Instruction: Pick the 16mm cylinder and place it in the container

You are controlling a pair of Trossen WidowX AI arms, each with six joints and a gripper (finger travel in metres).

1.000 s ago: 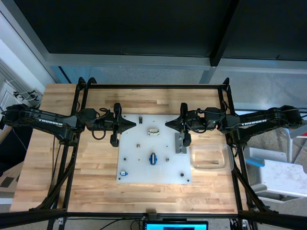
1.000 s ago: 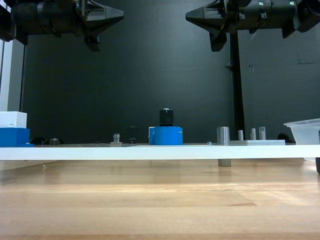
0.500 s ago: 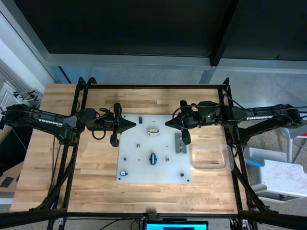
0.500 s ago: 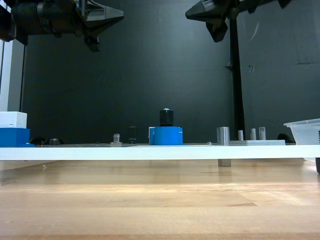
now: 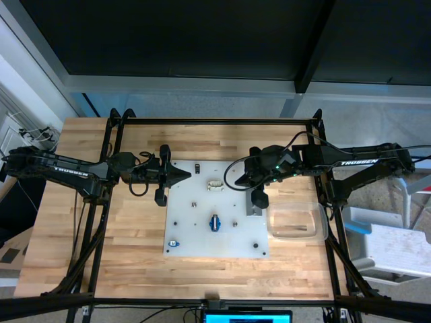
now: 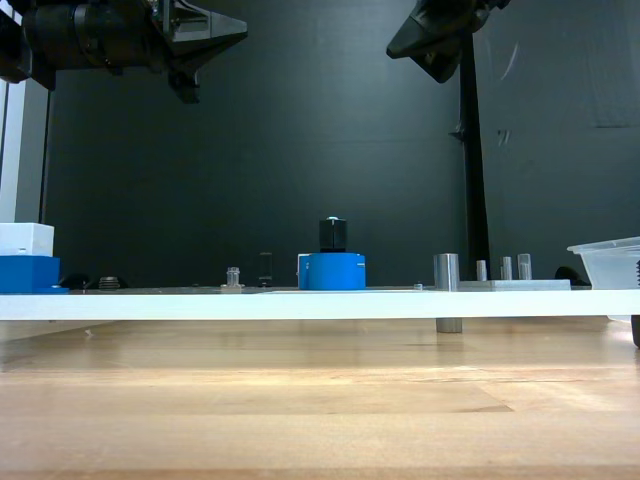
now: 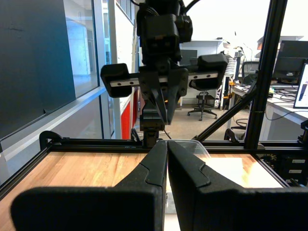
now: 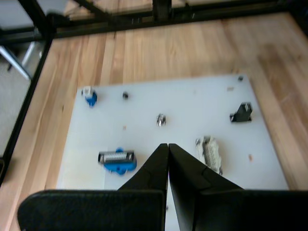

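Observation:
The 16mm cylinder (image 5: pixel 236 222) (image 6: pixel 446 272) is a small silvery peg standing upright on the white task board (image 5: pixel 202 235), just right of the blue plug (image 5: pixel 214 222). The container (image 5: pixel 296 222) (image 6: pixel 608 262) (image 7: pixel 187 144), a clear shallow tub, sits on the table beside the board's right edge. My right gripper (image 5: pixel 237 180) (image 6: pixel 395 48) (image 8: pixel 168 145) hangs high over the board's far right part, tilted down, shut and holding nothing. High above the board's left edge, my left gripper (image 5: pixel 187 174) (image 6: pixel 243 35) (image 7: pixel 167 143) points inward, shut and holding nothing.
A flat grey block (image 5: pixel 252 200) with small pegs (image 6: pixel 507 268) lies near the board's right edge. A silver connector (image 5: pixel 214 185) (image 8: pixel 208 150), a black clip (image 8: pixel 242 113), another small peg (image 8: pixel 161 119) and a blue-white part (image 5: pixel 174 242) also sit on the board. A black frame rings the table.
The right arm has risen and pitched its gripper down toward the board, reaching slightly further in. The left arm has not moved.

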